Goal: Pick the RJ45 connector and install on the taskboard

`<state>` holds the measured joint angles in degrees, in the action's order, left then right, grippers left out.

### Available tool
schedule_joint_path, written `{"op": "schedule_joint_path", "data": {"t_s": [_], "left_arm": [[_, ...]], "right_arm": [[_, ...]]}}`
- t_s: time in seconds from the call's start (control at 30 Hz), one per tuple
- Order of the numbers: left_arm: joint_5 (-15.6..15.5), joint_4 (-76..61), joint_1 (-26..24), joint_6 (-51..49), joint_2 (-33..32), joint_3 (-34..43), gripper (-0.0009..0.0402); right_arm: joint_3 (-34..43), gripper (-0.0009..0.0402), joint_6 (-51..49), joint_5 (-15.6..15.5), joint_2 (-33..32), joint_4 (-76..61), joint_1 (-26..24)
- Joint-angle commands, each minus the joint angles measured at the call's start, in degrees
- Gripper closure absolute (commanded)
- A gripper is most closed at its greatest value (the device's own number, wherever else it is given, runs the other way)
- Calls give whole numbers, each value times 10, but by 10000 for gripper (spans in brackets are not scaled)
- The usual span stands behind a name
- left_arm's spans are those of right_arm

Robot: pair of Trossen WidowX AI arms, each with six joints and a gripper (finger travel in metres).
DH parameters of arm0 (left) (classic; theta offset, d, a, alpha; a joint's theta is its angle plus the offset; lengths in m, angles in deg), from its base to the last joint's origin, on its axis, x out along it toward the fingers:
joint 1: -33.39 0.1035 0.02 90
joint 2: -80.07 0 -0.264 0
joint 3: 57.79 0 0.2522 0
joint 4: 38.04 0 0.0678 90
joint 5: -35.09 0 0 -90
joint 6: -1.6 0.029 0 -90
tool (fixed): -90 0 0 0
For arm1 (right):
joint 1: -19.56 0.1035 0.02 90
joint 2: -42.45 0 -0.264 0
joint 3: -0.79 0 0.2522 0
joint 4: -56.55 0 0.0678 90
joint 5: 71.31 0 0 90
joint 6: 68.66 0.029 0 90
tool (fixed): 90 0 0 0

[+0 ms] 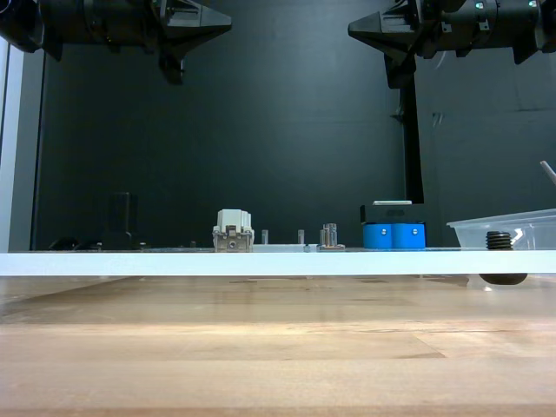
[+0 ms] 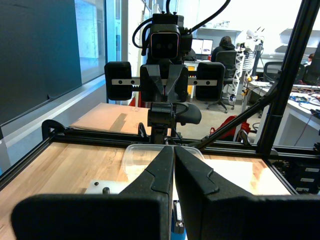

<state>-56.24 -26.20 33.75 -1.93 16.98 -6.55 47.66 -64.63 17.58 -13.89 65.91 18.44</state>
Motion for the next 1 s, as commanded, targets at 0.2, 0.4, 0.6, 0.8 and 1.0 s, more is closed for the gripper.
{"op": "schedule_joint_path", "data": {"t_s": [0.2, 0.4, 0.6, 0.8, 1.0], "left_arm": [[0, 0, 0, 0, 0, 0, 392], [0, 0, 0, 0, 0, 0, 393], [0, 0, 0, 0, 0, 0, 393], [0, 0, 0, 0, 0, 0, 393], [0, 0, 0, 0, 0, 0, 393]], "right_arm": [[0, 393, 6, -6, 0, 1, 0], [2, 394, 16, -5, 12, -13, 0], [2, 394, 17, -4, 77, -134, 0], [32, 394, 10, 2, 149, -349, 0], [91, 394, -5, 0, 170, -552, 2]]}}
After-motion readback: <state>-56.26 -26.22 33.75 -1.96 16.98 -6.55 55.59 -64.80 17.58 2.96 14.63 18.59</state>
